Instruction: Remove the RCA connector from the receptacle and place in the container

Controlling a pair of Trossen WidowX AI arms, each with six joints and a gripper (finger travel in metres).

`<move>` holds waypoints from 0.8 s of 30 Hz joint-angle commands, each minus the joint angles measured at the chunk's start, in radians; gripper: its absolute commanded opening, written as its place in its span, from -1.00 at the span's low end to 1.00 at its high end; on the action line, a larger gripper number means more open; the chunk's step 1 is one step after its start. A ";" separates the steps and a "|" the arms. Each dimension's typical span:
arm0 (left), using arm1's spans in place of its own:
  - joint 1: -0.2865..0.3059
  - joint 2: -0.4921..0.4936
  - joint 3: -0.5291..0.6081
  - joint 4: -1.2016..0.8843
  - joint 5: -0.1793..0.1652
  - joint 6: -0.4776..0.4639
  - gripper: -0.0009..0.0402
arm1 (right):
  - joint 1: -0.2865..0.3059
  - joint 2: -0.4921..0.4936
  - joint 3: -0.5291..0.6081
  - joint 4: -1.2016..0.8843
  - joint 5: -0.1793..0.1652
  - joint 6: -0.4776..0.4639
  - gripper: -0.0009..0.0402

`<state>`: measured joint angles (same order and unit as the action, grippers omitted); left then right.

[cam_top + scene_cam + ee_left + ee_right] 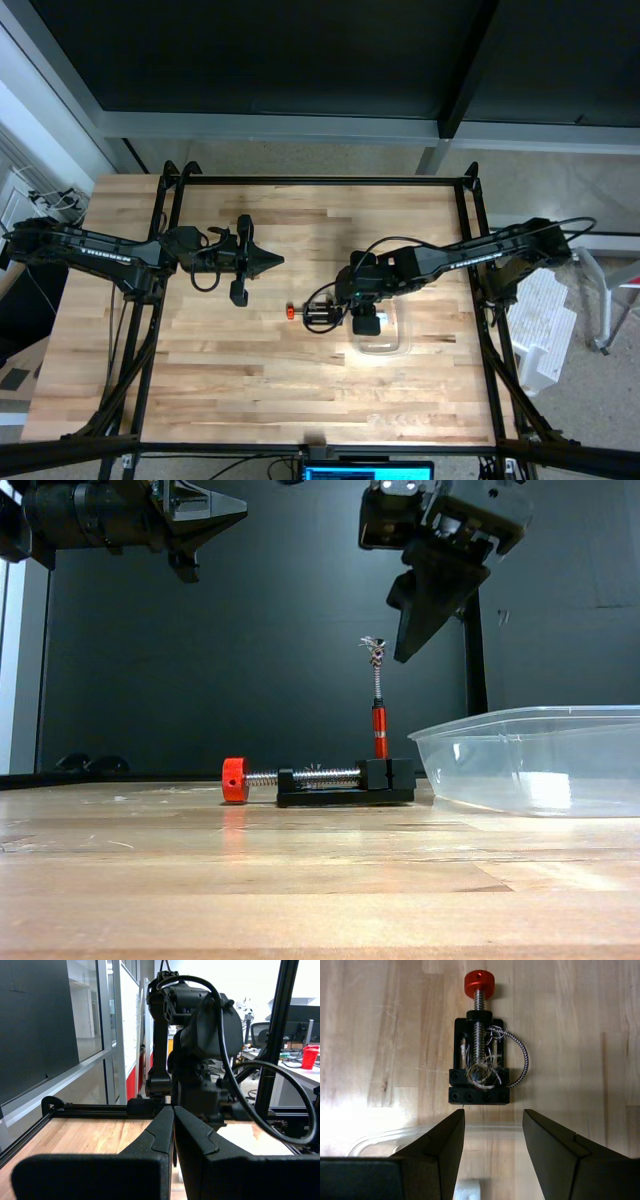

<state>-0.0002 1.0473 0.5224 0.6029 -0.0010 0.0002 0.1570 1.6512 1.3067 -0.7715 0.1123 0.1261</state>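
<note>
The receptacle [340, 778] is a small black vise with a red knob [234, 779], lying on the wooden table. The RCA connector [380, 730] stands upright in it, a red barrel with a thin braided lead frayed at the top. My right gripper [408, 645] hangs open and empty above the connector, slightly toward the container [540, 760], a clear tub just right of the receptacle. In the right wrist view, the open fingers [445, 1135] frame the receptacle [480, 1087] and the frayed lead [520, 1060]. My left gripper [265, 260] is shut, raised at the left, well away.
A small white piece [467, 1191] lies inside the container, whose rim [395, 1135] crosses just under my right fingers. A black frame [320, 180] borders the table at the back and sides. The right arm [200, 1025] fills the left wrist view.
</note>
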 commanded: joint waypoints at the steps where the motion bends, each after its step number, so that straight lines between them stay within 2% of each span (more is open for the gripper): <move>1: 0.000 0.000 0.000 0.000 0.000 0.000 -0.96 | 0.003 0.032 0.025 -0.001 0.002 0.001 -0.12; 12: 0.000 0.000 0.000 0.000 0.000 0.000 -0.96 | 0.006 0.125 0.045 0.029 0.000 0.000 -0.06; 24: 0.000 0.000 0.000 0.000 0.000 0.000 -0.96 | 0.006 0.139 0.029 0.077 0.002 0.009 -0.06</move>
<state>-0.0002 1.0470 0.5224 0.6025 -0.0006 -0.0002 0.1638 1.7828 1.3396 -0.7002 0.1139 0.1337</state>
